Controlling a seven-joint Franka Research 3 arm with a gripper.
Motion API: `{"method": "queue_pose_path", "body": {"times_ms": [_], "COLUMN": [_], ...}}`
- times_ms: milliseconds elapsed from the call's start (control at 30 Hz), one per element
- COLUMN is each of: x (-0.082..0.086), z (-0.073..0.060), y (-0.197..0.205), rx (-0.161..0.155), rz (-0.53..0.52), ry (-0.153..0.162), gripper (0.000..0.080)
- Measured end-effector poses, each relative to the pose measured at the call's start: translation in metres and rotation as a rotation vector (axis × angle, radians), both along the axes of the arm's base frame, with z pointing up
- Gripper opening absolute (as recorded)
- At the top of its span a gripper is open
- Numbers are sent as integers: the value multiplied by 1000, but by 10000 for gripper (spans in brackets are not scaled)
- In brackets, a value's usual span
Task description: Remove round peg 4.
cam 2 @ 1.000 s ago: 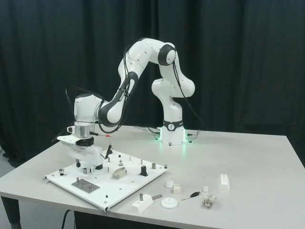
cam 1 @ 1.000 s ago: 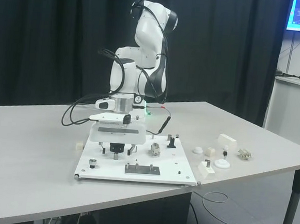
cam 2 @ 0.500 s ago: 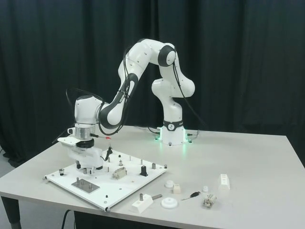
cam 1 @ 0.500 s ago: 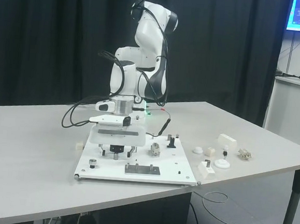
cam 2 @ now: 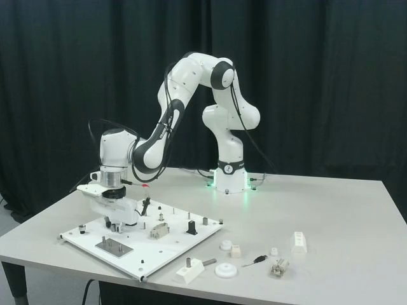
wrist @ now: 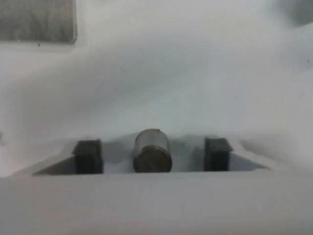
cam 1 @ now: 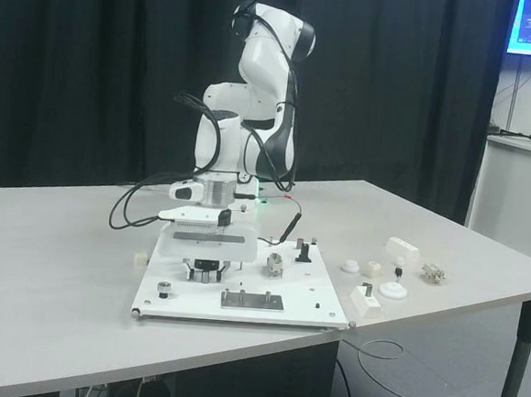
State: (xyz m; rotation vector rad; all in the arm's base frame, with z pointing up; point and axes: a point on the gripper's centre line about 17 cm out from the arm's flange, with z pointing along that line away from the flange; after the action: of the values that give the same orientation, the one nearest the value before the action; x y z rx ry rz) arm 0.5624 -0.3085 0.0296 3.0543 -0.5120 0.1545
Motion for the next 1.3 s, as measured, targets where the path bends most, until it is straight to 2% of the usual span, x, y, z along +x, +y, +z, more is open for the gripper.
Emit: {"method": "queue_pose_path", "body": {"times_ms": [167,200,333,367,1000,1300], "x": [-2,-2,-2,-2,-1,-2], "z": [-3,-3,-4,-4,-3,5], "y": [-1,-1,1,1,1,0], "rx": [0,0,3,3,3,13], "rz": [-2,-2,0,0,1,9], "ry": [5,6,7,7,6,5], "gripper": [494,294,294,151,154,153]}}
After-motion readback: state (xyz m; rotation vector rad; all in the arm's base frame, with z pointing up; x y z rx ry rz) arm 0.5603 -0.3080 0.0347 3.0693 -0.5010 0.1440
